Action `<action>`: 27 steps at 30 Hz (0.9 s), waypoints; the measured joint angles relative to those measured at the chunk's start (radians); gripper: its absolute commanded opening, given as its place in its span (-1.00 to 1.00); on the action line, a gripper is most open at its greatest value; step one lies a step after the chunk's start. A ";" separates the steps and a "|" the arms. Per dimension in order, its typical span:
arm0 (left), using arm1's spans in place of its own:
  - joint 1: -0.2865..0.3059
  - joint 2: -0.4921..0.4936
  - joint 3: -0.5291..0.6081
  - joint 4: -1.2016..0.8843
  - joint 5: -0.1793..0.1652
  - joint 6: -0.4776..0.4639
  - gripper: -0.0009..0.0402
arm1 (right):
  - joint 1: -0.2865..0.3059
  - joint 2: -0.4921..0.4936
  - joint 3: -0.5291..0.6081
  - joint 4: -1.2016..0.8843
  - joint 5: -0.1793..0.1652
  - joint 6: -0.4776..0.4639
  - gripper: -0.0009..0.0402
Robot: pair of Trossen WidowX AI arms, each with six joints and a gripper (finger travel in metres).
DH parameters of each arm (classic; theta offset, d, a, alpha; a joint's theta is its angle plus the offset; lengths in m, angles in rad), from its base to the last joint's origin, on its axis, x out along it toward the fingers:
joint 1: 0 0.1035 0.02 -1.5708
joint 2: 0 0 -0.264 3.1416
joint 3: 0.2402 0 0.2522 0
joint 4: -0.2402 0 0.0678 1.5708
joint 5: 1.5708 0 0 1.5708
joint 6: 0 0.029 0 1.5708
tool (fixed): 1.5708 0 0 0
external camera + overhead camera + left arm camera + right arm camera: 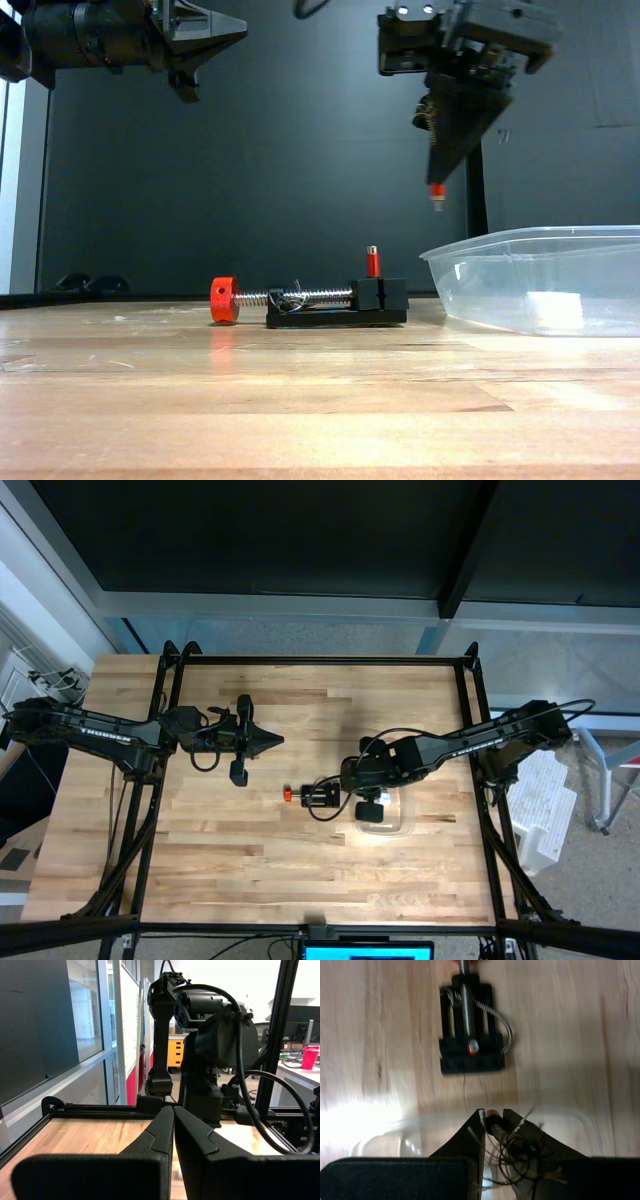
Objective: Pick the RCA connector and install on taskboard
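Observation:
The RCA connector (437, 193), a tiny piece with a red band and a silvery tip, is pinched at the fingertips of my right gripper (437, 180), which is shut on it and points down. In the right wrist view the connector (493, 1116) sits between the shut fingers with thin wires trailing behind it. The taskboard (335, 302) lies on the table below and slightly left, a black block with a red knob (224, 299) and an upright red post (372, 262). The connector hangs well above that post. My left gripper (272, 741) is shut, raised, and far to the left.
A clear plastic tray (470, 262) stands right of the taskboard, under the right gripper's right side, with a white piece (553, 310) inside. A black frame (320, 660) borders the wooden table. A curved wire (504, 1025) loops off the taskboard (470, 1050).

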 measured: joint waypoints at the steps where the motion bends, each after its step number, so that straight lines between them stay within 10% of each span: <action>1: 0.000 0.000 0.000 0.000 0.000 0.000 -0.96 | -0.002 0.009 0.004 0.011 0.000 0.000 -0.96; 27: 0.000 0.000 0.000 0.000 0.000 0.000 -0.96 | -0.026 0.190 0.128 0.072 -0.037 -0.029 -0.96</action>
